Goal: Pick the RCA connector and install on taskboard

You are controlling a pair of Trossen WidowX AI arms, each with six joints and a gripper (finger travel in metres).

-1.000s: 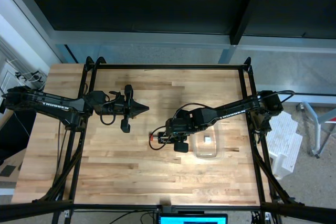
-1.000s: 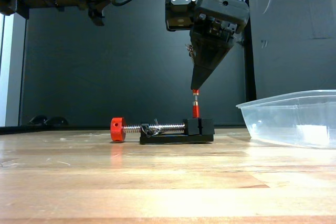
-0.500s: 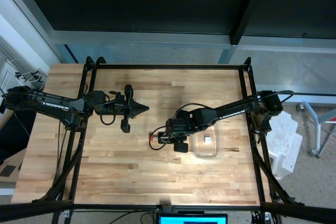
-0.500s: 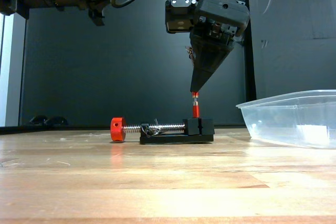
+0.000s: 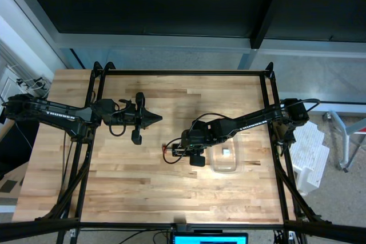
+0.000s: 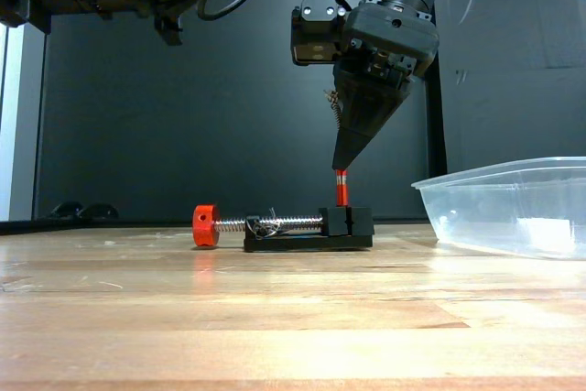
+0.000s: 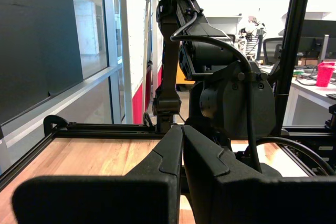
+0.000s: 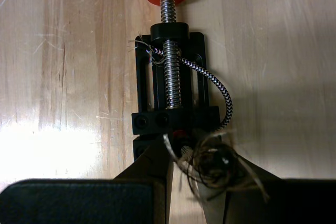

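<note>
The right gripper (image 6: 341, 164) is pointing straight down with its fingers pinched almost together on the top of the RCA connector (image 6: 341, 190); the connector is standing upright, a red stem with its foot at the raised end of the taskboard (image 6: 352, 224), and whether it is seated there I cannot tell; a frayed wire tail (image 8: 215, 163) is bunching up between the fingers behind it.

Risks, as I judge them: if the stem is sitting slightly off its socket, pushing down is likely to tip or bend it; the loose strands could be snagging on the fingers and dragging the connector back out when they open; the taskboard is resting loose on the wooden table (image 6: 275, 318), so a sideways push could be sliding it.

Further out, the threaded screw (image 6: 288, 222) is running along the taskboard to the red knob (image 6: 205, 225); the clear plastic tray (image 6: 476, 212) is sitting well apart on the right with a small pale piece (image 6: 549, 229) inside; the left gripper (image 5: 155, 119) is hanging high over the table, well apart, fingers pressed together on nothing.

Count: two grippers; one connector; one taskboard; one knob; one tray; one pale piece.
</note>
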